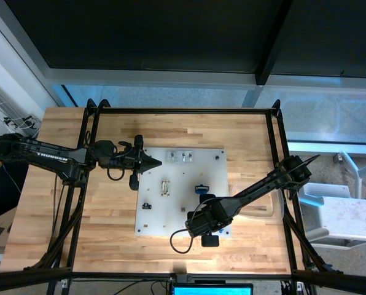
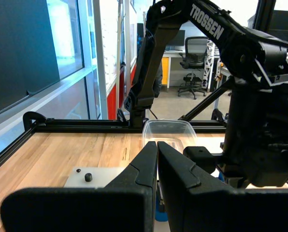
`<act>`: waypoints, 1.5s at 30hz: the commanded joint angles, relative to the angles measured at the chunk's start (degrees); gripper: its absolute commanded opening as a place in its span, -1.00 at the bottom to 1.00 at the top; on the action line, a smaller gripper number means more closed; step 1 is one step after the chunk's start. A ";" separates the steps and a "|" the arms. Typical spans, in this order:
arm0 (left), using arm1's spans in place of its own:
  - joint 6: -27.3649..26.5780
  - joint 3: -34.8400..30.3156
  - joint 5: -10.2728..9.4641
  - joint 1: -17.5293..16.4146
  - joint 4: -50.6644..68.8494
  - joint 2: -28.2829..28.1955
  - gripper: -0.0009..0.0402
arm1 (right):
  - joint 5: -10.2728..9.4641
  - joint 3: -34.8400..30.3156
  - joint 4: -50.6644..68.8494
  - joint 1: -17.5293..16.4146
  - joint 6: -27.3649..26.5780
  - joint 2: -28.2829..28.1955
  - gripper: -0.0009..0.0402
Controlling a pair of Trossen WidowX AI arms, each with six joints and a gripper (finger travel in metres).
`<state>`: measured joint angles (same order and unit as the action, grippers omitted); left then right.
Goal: Pick the M12 fastener and fasten on the M12 threads
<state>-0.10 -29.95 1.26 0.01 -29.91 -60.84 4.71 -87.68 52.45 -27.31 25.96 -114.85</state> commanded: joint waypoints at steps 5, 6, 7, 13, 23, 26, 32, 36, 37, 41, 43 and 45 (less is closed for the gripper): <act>0.00 0.00 0.00 -0.02 0.04 -0.02 -0.96 | -18.08 -0.09 -0.46 0.07 -2.60 0.13 -0.96; 0.00 0.00 0.00 0.00 0.04 -0.02 -0.96 | -20.24 -0.28 -0.07 0.07 -3.10 0.11 -0.96; 0.00 0.00 0.00 0.00 0.04 -0.02 -0.96 | -20.81 -0.42 0.35 0.04 -3.13 0.13 -0.96; 0.00 0.00 0.00 0.00 0.07 -0.02 -0.96 | -20.65 -0.61 1.09 0.07 -2.86 0.33 -0.96; 0.00 0.00 0.00 0.00 0.04 -0.02 -0.96 | -9.99 -1.20 1.25 0.17 -2.29 2.05 -0.96; 0.00 0.00 0.00 -0.02 0.07 -0.02 -0.96 | -2.73 -1.55 1.27 0.17 -1.81 2.14 -0.96; 0.00 0.00 0.00 0.00 0.04 -0.02 -0.96 | 2.19 -1.27 0.57 0.17 -0.85 0.35 -0.96; 0.00 0.00 0.00 0.00 0.07 -0.02 -0.96 | 1.64 -1.11 -0.57 0.20 -0.87 -0.76 -0.96; 0.00 0.00 0.00 -0.02 0.04 -0.02 -0.96 | 1.57 -1.11 -0.66 0.17 -0.90 -0.76 -0.96; 0.00 0.00 0.00 -0.02 0.07 -0.02 -0.96 | 1.16 -0.96 -0.72 0.17 -0.90 -0.76 -0.96; 0.00 0.00 0.00 0.00 0.04 -0.02 -0.96 | -0.24 -0.96 -0.66 0.15 -0.92 -0.76 -0.96; 0.00 0.00 0.00 0.00 0.04 -0.02 -0.96 | -6.19 -0.96 -0.35 0.20 -0.92 -0.72 -0.96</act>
<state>-0.12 -29.95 1.26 0.01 -29.87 -60.84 2.63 -88.66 51.79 -27.11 25.08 -115.55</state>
